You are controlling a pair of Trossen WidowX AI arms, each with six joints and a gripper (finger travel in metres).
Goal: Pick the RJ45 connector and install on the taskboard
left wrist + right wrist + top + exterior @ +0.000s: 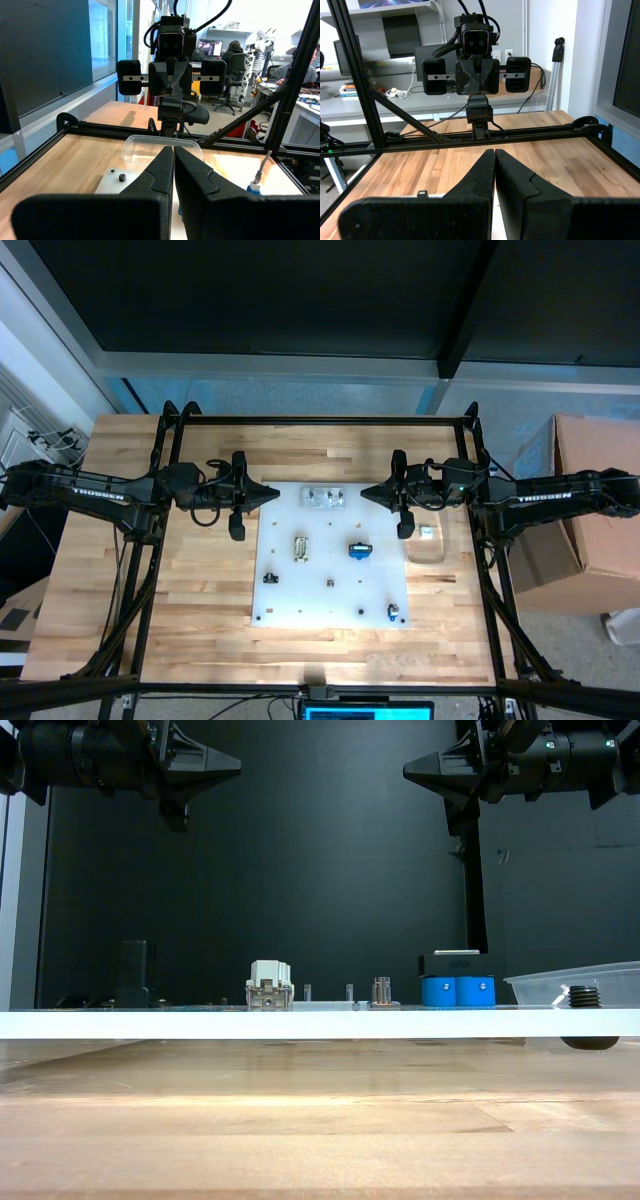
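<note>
The left gripper (173,150) is clenched on nothing, its two black fingers pressed flat together with only a hairline seam between them. The right gripper (495,151) is closed the same way and is also empty. Both hang high above the white board (300,590), tips pointing at each other across its far edge and well apart. Below the right gripper's tips, toward the table's near edge, the blue jack (254,189) sits at the board's corner. The connector (257,176) stands upright in it, free of both grippers, and its grey cable (265,160) rises off it at a slight tilt. How deep the plug sits cannot be told. Under the right gripper's wrist, just beside the board's edge, lies the clear tray (440,552), with the white block (426,532) in it. Farther back from the jaws, the left arm (100,494) carries white lettering that reads TROSSEN along its black link. The right arm (540,500) bears a matching white line of the same word. Everything rests on the wooden table (200,620), and a cardboard box (590,510) stands beyond the right arm's base.
</note>
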